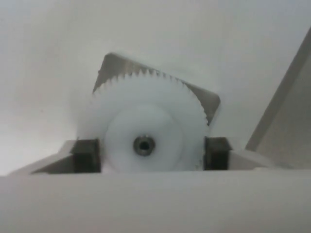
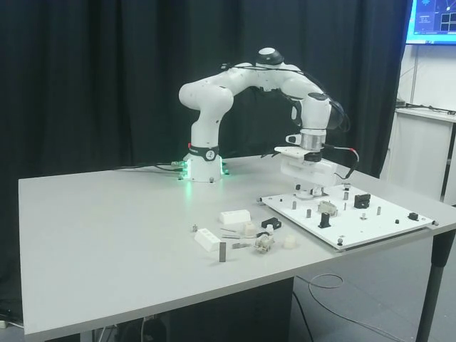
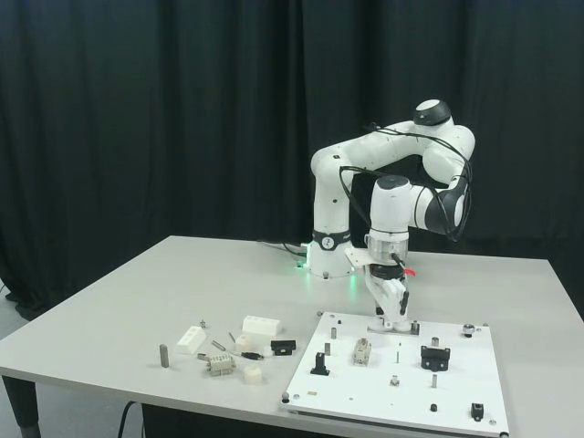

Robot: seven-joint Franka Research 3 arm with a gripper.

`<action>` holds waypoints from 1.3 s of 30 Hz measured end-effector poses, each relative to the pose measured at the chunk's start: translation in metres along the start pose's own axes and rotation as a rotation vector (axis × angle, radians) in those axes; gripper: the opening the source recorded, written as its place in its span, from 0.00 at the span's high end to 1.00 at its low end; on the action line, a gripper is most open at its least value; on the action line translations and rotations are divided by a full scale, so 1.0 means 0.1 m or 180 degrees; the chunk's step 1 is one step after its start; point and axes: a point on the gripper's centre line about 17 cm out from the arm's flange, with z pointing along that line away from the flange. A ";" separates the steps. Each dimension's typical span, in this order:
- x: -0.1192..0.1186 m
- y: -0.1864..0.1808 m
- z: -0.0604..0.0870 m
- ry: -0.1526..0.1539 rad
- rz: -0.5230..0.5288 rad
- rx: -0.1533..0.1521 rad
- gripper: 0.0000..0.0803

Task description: Remove large gear.

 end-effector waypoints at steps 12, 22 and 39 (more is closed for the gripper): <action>0.00 -0.03 -0.01 -0.0002 0.0017 0.0038 0.59; 0.01 -0.05 -0.02 0.0003 0.0020 0.0057 0.58; 0.02 -0.03 -0.23 0.0075 -0.0056 0.0076 0.59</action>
